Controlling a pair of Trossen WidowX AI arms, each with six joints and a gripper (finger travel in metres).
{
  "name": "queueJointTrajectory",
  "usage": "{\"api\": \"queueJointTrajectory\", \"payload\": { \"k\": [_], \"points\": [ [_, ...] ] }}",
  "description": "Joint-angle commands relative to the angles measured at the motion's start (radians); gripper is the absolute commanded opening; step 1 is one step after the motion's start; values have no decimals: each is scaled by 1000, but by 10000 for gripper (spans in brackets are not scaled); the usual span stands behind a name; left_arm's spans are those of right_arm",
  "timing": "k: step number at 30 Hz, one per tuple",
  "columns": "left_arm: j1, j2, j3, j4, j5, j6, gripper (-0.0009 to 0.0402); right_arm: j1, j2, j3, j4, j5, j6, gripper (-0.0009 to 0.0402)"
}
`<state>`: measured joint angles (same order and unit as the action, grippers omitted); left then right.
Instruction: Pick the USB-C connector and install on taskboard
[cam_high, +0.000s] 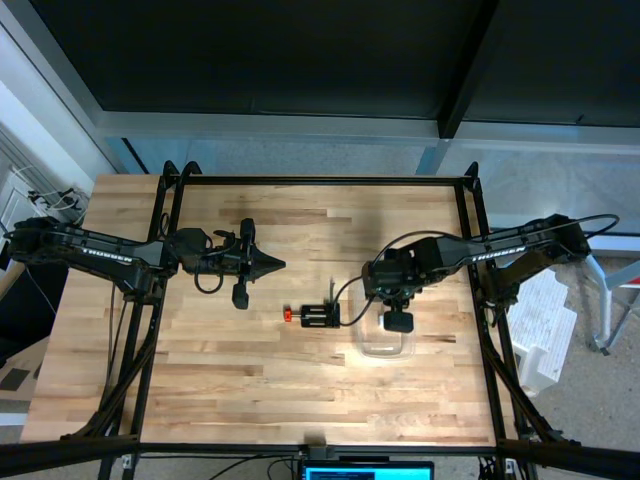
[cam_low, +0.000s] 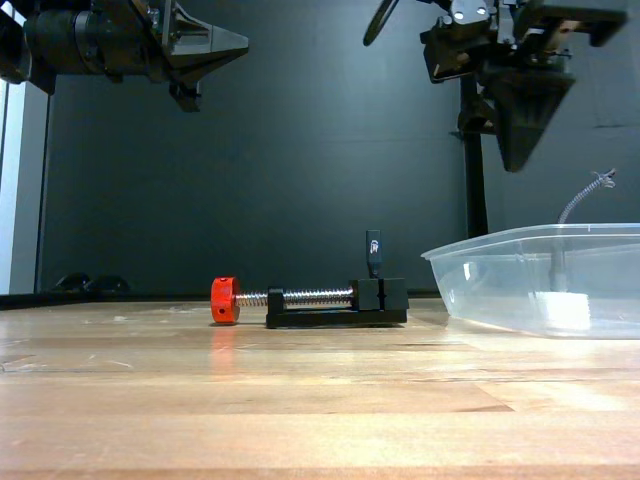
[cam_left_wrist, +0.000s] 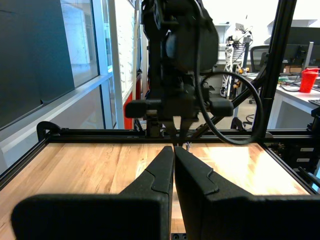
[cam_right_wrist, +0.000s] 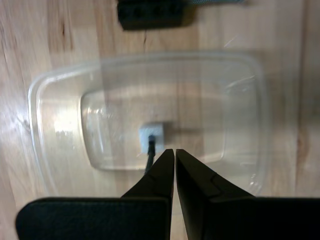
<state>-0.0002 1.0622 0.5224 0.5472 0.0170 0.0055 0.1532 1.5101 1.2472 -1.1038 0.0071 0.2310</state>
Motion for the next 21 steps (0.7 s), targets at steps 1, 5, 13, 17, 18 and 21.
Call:
{"api": "queueJointTrajectory", "payload": {
  "k": [1,5,13,17,18,21],
  "points": [
    [0,0,0,0,0,0,0,23,26,0,-31,2,9,27],
    [0,0,0,0,0,0,0,46,44,-2,-42,2,35,63],
    [0,0,0,0,0,0,0,78,71,-15,-35,20,60,132],
    [0,0,0,0,0,0,0,85,83,-29,-12,27,76,151],
    [0,0,0,0,0,0,0,85,86,-31,-7,27,77,154],
    [0,0,0,0,0,0,0,86,100,-41,13,29,76,158]
  ]
}}
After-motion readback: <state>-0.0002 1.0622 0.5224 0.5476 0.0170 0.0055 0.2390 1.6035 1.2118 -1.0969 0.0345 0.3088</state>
